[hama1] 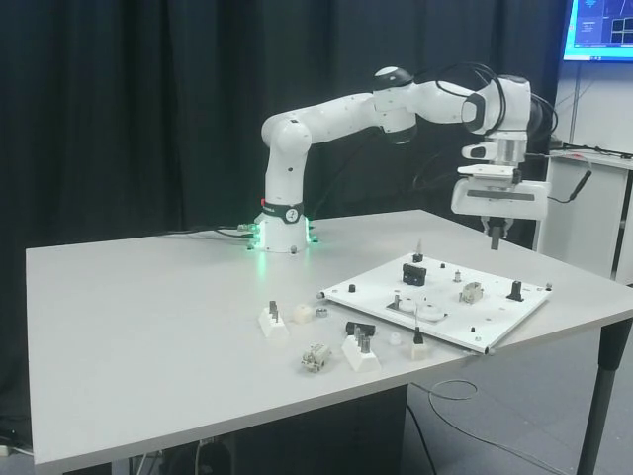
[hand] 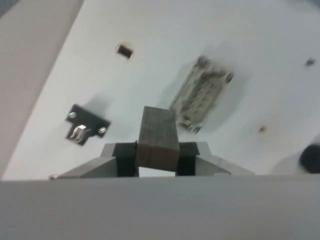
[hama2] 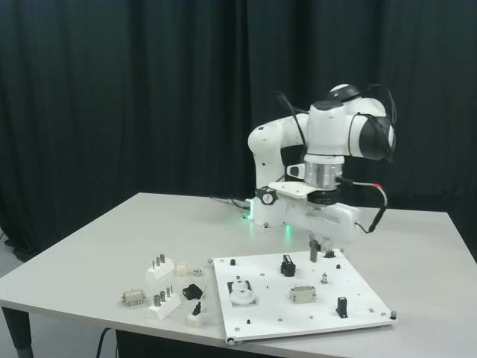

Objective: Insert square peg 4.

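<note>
On my grey table lies a white board carrying a grey connector and a black bracket. Small white blocks sit just beside it. Black curtains hang behind.

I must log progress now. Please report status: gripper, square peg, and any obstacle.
Gripper shut on square peg, hanging above white board. Peg not yet inserted. Multi-pin connector on the board just beyond the peg; no contact.
</note>
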Controlling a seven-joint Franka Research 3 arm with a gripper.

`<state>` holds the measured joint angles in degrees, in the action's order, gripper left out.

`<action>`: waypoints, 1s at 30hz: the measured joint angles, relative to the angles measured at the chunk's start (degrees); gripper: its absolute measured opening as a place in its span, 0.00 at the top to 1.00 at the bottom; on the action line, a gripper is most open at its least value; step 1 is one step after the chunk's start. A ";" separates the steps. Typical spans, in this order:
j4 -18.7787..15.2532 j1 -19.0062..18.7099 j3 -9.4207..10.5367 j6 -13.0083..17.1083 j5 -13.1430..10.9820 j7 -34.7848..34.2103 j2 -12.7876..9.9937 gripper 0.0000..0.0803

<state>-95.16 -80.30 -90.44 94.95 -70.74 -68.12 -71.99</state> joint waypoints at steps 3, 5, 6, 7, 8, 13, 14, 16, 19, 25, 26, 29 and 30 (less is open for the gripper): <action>1.26 -0.02 0.36 -0.45 0.01 -3.76 0.00 0.81; 2.07 -0.02 0.63 -0.81 0.03 -5.98 0.01 0.81; 2.44 -0.02 0.78 -0.93 0.06 -6.99 0.01 0.81; 2.83 -0.02 0.94 -1.02 0.08 -8.01 0.01 0.81; 3.17 -0.03 1.09 -1.06 0.09 -8.91 0.01 0.81; 4.88 -0.03 2.04 -1.17 0.10 -13.82 0.03 0.81; 5.21 -0.03 2.30 -1.18 0.10 -14.84 0.08 0.81; 5.81 -0.03 2.91 -1.18 0.10 -16.90 0.23 0.81; 6.70 -0.03 3.76 -1.18 0.10 -19.55 0.42 0.81; 8.18 -0.02 5.16 -1.00 0.18 -23.70 0.45 0.81; 8.38 -0.03 5.38 -0.91 0.26 -24.31 0.45 0.81; 8.90 -0.03 5.98 -0.53 0.57 -25.72 0.44 0.81; 9.04 -0.03 6.18 -0.35 0.64 -26.10 0.44 0.81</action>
<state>-86.12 -80.33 -84.25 94.59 -70.10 -94.22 -71.55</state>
